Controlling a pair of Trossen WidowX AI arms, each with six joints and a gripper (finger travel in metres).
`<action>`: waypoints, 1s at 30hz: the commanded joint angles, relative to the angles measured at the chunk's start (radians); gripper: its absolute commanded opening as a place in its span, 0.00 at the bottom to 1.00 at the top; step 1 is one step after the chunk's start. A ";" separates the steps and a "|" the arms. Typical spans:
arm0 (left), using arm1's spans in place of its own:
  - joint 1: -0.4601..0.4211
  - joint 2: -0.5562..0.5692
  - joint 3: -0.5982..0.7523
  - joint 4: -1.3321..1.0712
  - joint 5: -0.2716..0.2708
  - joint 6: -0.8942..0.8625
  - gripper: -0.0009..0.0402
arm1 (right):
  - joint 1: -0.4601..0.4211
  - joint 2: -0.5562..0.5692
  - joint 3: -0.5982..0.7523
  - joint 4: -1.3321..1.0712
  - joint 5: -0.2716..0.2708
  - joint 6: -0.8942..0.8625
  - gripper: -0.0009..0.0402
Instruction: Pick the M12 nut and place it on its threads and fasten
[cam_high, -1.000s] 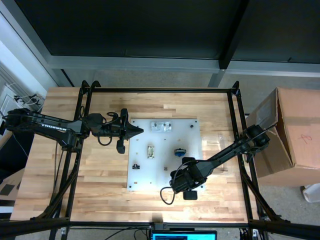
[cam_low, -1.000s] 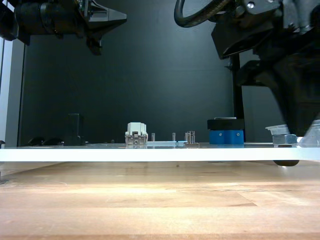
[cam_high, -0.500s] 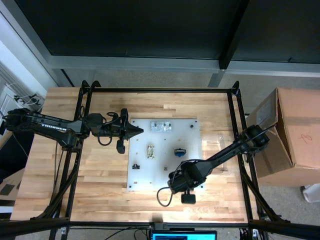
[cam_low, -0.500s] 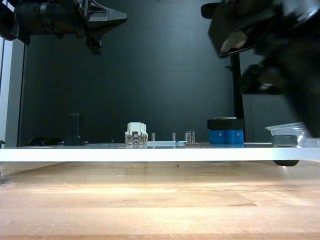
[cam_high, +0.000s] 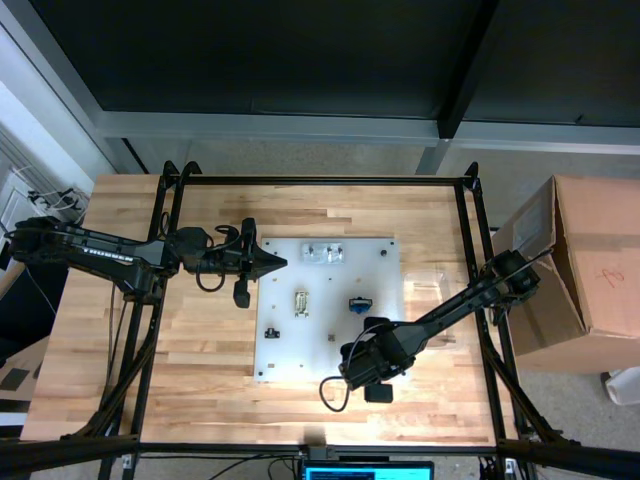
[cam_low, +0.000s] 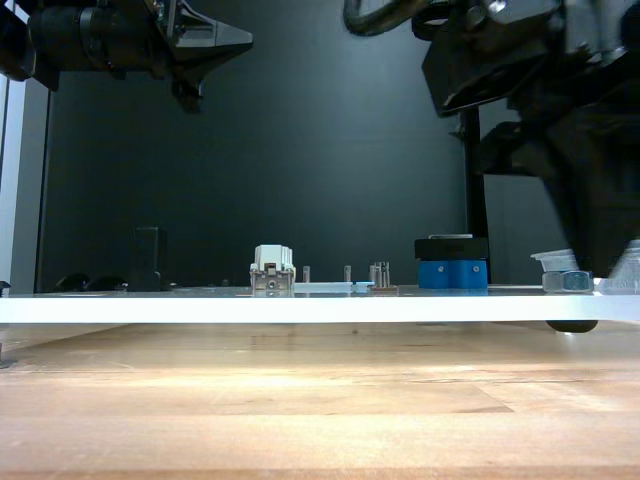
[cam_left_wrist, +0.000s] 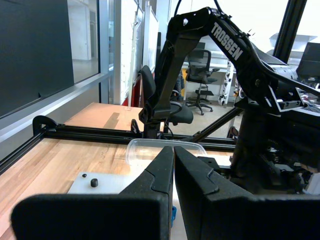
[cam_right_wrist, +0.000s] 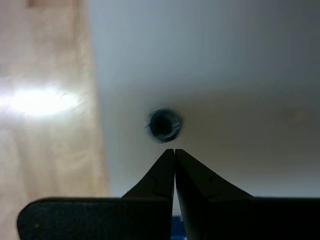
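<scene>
Nut (cam_low: 567, 281), maybe on its stud, at board's (cam_high: 310, 355) five o'clock; my right gripper (cam_right_wrist: 174, 151) pinched empty above, likely to spin it; left gripper (cam_left_wrist: 174, 148) pinched, ten o'clock.

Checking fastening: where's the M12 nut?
Low view: nut sits on its stud at board's near right edge, under right gripper; left gripper hovers at board's left edge.
</scene>
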 joint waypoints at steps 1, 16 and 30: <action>0.000 0.000 0.000 0.000 0.000 0.000 0.02 | 0.000 0.000 0.000 0.006 0.006 0.021 0.02; 0.000 0.000 0.000 0.000 0.000 0.000 0.02 | 0.001 -0.005 0.000 0.021 -0.130 -0.005 0.02; 0.000 0.000 0.000 0.000 0.000 0.000 0.02 | -0.044 -0.132 -0.009 -0.005 -0.089 -0.090 0.02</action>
